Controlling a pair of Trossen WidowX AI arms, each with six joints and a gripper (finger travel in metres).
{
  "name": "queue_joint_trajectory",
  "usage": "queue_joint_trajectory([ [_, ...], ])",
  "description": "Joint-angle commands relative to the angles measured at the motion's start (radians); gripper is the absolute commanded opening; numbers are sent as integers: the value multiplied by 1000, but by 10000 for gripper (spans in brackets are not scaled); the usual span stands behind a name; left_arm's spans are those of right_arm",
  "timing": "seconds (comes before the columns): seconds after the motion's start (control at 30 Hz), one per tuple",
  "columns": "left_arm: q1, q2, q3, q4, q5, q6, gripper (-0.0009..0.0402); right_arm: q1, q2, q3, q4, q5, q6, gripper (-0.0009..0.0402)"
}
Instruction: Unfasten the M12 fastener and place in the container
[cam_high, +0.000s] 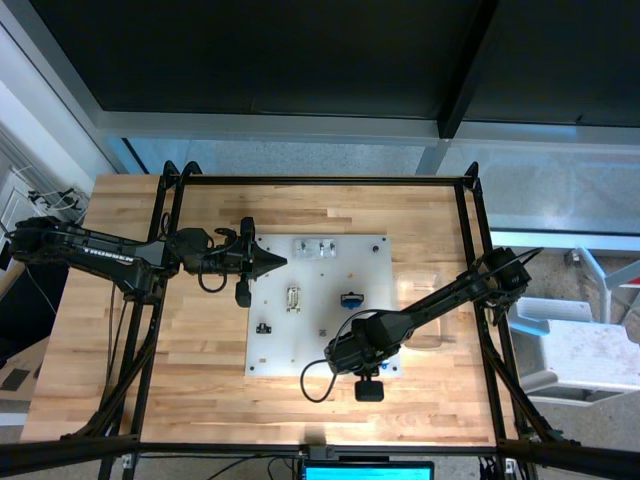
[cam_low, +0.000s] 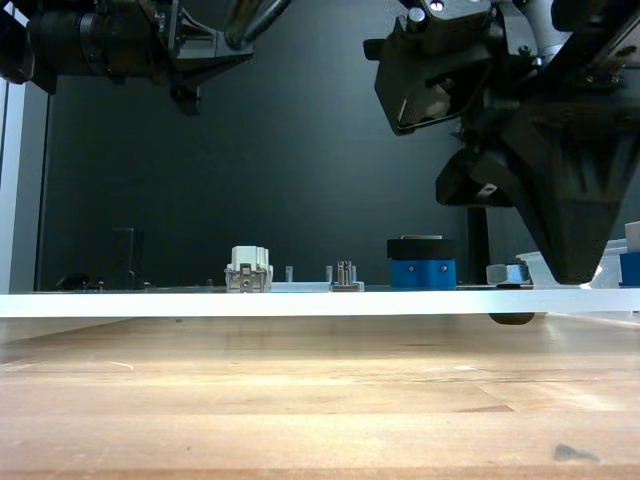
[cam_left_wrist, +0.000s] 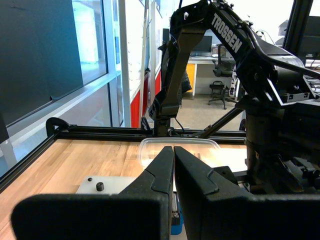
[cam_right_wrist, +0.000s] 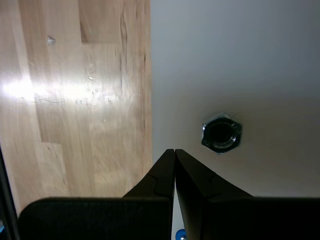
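Left gripper (cam_left_wrist: 173, 148) hangs over the left of the board (cam_high: 290, 350), shut tight, empty. Right gripper (cam_right_wrist: 174, 150), at the front right, is closed & empty; the nut (cam_right_wrist: 221, 134) sits on the board just beside its tips. Nut's small, hard, prob. slippery: grab its flat sides. Bin (cam_left_wrist: 197, 147) is further right.

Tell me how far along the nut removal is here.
Nothing looks finished: the nut seems to sit on its stud, and none shows in the container. The right gripper hangs shut and empty beside the nut; the left gripper is parked shut. Unscrewing and placing remain.
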Motion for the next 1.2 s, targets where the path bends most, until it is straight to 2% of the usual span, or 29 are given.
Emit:
queue_joint_trajectory([
  [0.03,0,0,0,0,0,0,0,-5,0,-2,5,20,-2,0],
  [0.17,0,0,0,0,0,0,0,-10,-2,-2,-1,34,-8,0],
  [0.2,0,0,0,0,0,0,0,-11,-3,-2,-9,65,-6,0],
  [0.33,0,0,0,0,0,0,0,-10,-20,-2,-73,294,31,0],
  [0.37,0,0,0,0,0,0,0,-11,-24,0,-86,329,49,0],
  [0.4,0,0,0,0,0,0,0,-10,-29,3,-97,348,58,0],
  [0.6,0,0,0,0,0,0,0,-10,-36,11,-120,335,57,0],
  [0.67,0,0,0,0,0,0,0,-10,-40,11,-121,319,59,0],
  [0.73,0,0,0,0,0,0,0,-10,-46,11,-120,273,59,0],
  [0.83,0,0,0,2,0,0,0,-10,-52,27,-120,185,74,0],
  [0.9,0,0,0,2,0,0,0,-10,-53,47,-120,86,64,0],
  [0.97,0,0,0,0,0,0,0,-10,-53,61,-118,15,61,0],
  [1.03,0,0,0,0,0,0,0,-8,-53,65,-108,-3,63,0],
  [1.2,0,0,0,0,0,0,0,-5,-31,62,-91,0,53,0],
])
